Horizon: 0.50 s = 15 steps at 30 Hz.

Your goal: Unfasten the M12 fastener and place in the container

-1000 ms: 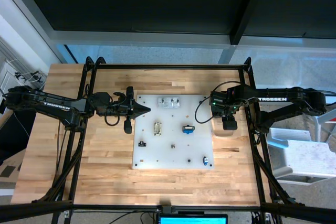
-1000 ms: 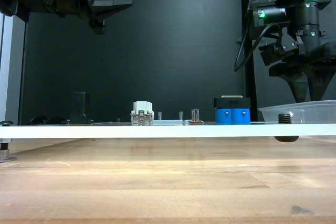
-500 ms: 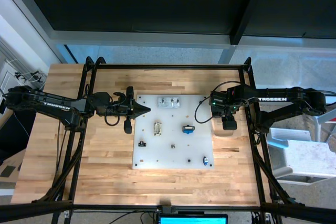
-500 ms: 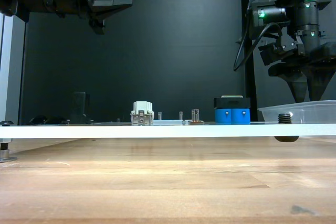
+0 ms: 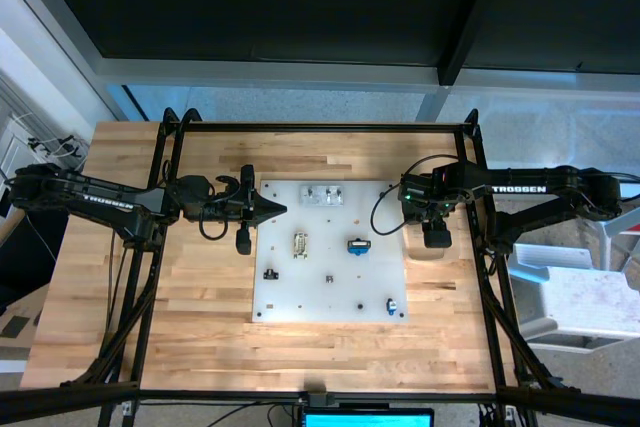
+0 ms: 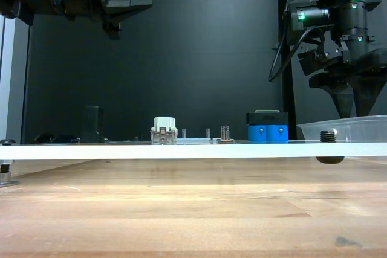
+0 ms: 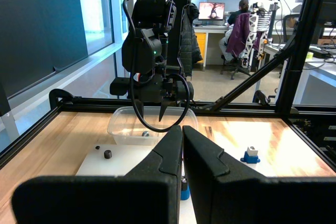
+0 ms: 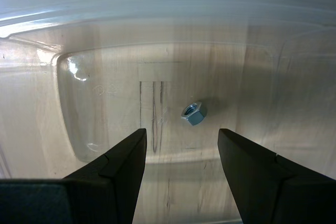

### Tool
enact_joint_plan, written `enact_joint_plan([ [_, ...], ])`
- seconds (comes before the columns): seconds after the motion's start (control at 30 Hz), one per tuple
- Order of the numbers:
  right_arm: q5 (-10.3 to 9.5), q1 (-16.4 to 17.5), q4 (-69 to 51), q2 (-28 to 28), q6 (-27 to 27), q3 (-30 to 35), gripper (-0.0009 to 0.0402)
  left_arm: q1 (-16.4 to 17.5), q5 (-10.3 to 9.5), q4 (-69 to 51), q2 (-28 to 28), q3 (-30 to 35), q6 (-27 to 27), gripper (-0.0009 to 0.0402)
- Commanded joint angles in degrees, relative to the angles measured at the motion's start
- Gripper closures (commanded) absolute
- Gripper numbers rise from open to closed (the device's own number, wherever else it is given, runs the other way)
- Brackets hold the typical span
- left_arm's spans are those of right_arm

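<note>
M12 nut (image 8: 193,113): down in the container (image 8: 105,11), lying flat on the clear floor, silver hex face up, touching neither wall. Off its stud, plainly.

Black stud (image 6: 328,135): bare, ribs showing, standing in front of the tub wall in the low view.

Container: resting on the wooden table (image 5: 200,347), just beside the white board (image 5: 300,292), at 3 o'clock from the board's middle in the high view.

Right gripper (image 8: 181,131): hanging straight over the container, fingers pointing down. Jaws spread wide, pinching nothing, the nut visible between them and clear of both.

Across to 9 o'clock of the board now. Left gripper (image 5: 275,209): held high above the board's left edge, levelled toward 3 o'clock, well apart from the tub. Jaws pressed together, only a thin seam between the fingers, nothing held.

On the board itself: blue-and-white part (image 5: 391,304) at 5 o'clock near the near right corner, with a blue block (image 5: 358,245) and a pale connector (image 5: 300,245) side by side around the middle.
</note>
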Motion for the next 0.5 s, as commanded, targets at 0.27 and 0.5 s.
enact_joint_plan([
  [0.27,0.0,0.0,0.22,0.0,0.02,0.02,0.0205,0.02,0.02,0.02,0.0,0.02,0.02,0.0393],
  [0.5,0.0,0.0,0.35,0.0,0.02,0.02,0.0205,0.0,0.02,0.02,0.0,0.02,0.02,0.0393],
])
